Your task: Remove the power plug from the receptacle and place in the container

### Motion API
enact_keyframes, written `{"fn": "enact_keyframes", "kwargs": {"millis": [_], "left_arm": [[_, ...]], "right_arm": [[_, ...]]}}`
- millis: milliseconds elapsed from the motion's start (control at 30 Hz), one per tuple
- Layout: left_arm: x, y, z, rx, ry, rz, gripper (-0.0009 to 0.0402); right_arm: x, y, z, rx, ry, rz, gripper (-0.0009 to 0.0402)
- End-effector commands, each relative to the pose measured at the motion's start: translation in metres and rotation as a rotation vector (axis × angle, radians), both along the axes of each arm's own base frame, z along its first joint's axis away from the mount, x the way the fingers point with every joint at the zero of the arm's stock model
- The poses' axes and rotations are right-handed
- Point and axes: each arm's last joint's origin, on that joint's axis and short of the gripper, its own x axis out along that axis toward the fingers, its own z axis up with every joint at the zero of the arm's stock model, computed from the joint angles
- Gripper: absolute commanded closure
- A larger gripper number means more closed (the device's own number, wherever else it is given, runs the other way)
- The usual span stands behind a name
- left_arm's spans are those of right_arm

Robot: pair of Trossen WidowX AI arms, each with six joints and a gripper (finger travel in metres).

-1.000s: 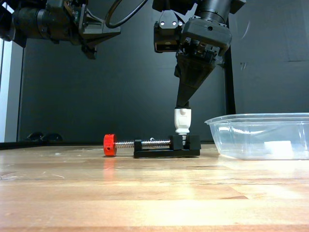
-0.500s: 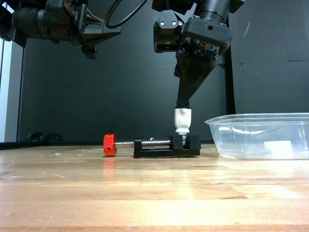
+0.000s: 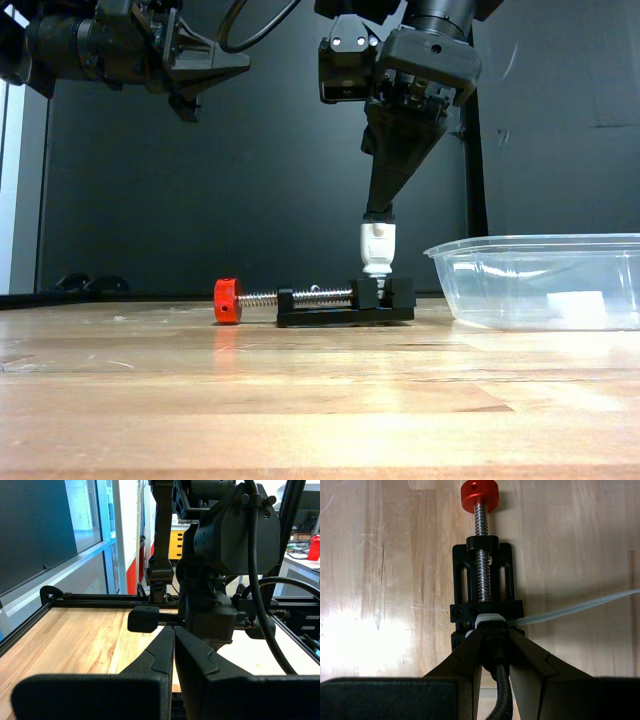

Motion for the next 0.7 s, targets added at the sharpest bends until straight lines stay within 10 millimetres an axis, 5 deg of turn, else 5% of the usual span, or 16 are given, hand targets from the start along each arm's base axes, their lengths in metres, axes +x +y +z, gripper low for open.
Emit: {"fn": "enact_keyframes", "kwargs": {"millis": [33,700], "left_arm": [[0.000,0.000,0.000,0.000,-0.001,0.000,0.0393],[0.000,0.000,0.000,0.000,-0.001,0.000,0.0393]], "right_arm": [[-0.001,0.000,0.008,0.000,-0.016,-0.002,0.0393],[-0.032,-0.004,0.031,0.012,-0.052,-0.009,0.0393]]}}
